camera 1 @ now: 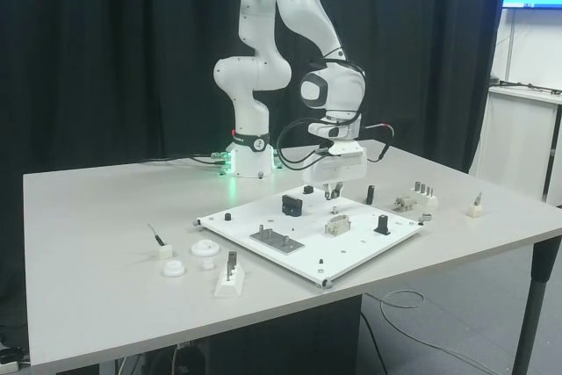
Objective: Insert BNC.
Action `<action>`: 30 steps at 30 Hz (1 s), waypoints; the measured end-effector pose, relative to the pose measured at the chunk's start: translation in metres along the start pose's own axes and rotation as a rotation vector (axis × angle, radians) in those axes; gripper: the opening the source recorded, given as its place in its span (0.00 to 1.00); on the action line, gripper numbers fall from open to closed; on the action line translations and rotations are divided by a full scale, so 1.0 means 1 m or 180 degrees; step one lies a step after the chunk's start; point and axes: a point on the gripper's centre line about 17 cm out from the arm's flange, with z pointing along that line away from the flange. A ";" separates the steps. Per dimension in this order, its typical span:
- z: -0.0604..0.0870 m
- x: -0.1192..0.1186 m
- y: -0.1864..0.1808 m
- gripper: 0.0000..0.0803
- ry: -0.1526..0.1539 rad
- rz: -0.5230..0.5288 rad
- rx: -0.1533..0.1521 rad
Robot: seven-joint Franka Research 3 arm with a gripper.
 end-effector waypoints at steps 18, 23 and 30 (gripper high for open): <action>0.001 0.001 0.002 0.16 -0.0016 0.0010 0.0001; 0.004 0.001 0.002 0.16 -0.0026 0.0011 0.0005; 0.009 0.000 0.003 0.16 -0.0056 0.0016 0.0015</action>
